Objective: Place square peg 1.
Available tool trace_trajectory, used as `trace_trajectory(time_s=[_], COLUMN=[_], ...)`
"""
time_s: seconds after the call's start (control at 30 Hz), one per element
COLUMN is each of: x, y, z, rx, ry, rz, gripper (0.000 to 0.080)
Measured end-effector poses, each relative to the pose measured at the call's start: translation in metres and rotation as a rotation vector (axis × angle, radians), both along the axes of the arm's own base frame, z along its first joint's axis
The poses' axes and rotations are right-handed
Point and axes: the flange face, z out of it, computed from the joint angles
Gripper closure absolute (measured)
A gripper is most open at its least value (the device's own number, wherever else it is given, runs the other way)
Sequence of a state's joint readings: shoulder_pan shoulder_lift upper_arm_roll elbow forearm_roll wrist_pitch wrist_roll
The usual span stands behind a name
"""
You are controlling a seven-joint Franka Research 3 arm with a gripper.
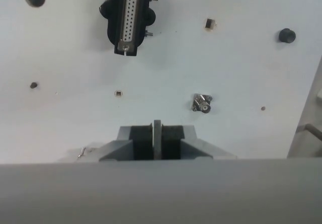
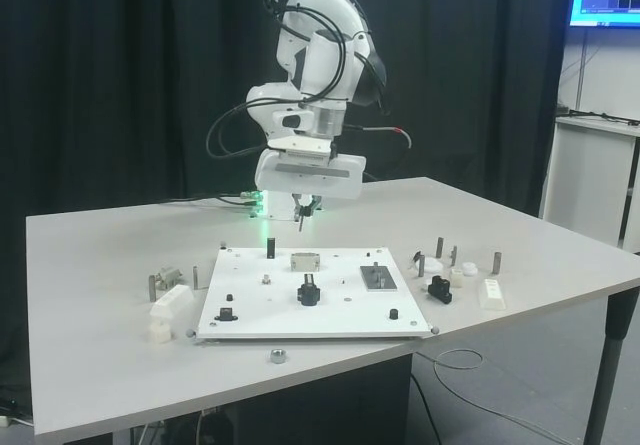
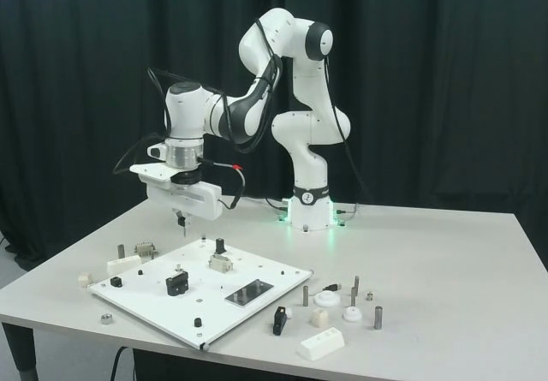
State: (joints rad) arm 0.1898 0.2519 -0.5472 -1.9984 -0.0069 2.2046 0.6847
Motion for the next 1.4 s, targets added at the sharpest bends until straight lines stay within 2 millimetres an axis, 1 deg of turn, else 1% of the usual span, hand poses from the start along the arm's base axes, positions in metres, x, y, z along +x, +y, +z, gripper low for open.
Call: trace_trajectory(time_s=[1.03, 1.4], x=[0.0026, 0.0012], y=[0.0017, -0.0029], z=[0.0022, -0.0007], rx=[-0.007, -0.026], ry=[0.003, 0.016], rz=[0.0, 0.007], gripper=[0.0771, 0.0771])
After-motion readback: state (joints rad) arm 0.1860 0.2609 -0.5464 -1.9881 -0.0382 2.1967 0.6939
